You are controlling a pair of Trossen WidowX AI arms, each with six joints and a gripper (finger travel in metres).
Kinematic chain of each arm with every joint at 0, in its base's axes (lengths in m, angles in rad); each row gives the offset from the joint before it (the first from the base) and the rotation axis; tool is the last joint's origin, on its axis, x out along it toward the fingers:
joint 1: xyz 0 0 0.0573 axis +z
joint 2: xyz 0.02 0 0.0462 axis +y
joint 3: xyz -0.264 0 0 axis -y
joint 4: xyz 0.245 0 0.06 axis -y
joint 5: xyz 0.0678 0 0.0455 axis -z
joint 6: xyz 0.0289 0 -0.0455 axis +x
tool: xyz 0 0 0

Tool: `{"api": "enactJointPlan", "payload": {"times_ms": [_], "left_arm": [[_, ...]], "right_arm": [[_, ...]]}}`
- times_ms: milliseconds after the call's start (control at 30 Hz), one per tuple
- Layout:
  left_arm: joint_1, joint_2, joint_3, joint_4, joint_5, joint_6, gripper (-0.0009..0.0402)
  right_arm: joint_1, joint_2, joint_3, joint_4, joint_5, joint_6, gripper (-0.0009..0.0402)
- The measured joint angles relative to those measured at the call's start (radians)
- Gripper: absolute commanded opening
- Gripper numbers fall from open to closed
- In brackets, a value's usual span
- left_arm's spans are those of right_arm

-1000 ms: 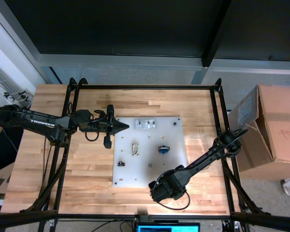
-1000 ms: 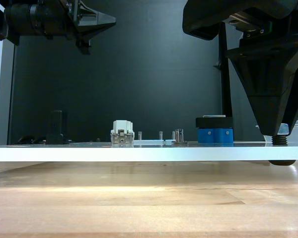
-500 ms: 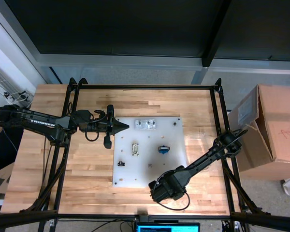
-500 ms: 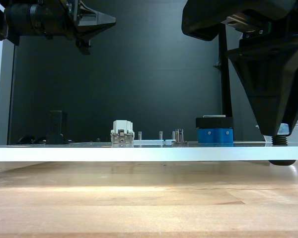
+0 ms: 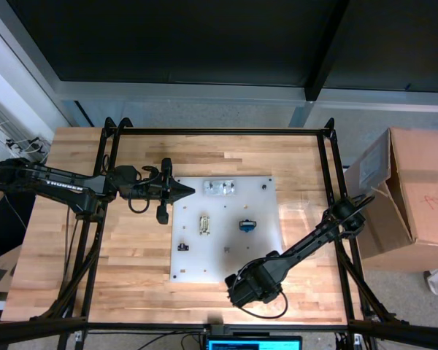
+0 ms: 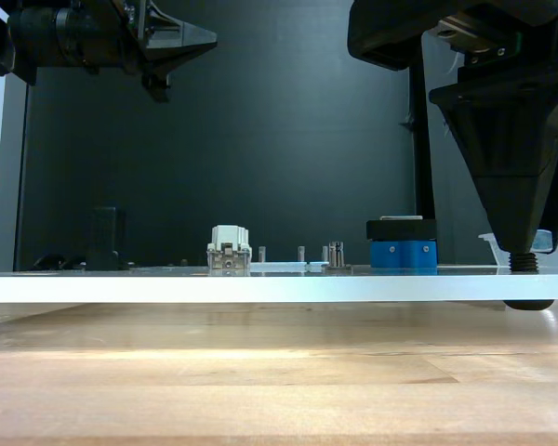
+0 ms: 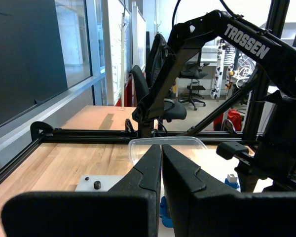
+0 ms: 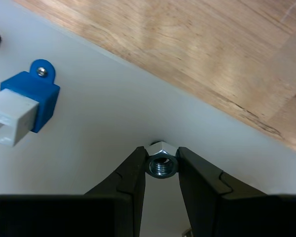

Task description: Pick the M12 nut and place it on its threads and fasten

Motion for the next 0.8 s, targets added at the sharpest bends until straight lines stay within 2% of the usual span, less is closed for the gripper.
{"api": "enactJointPlan", "payload": {"times_ms": [533,800], "left_arm": [[0.0,0.0,0.0,0.0,0.0,0.0,0.0],[0.0,0.0,0.0,0.0,0.0,0.0,0.0]], "right_arm": [[-0.011,0.0,-0.021,0.013,0.0,0.03,0.0007],[-0.013,0.0,-0.022,0.013,-0.006,0.166,0.0007]]}}
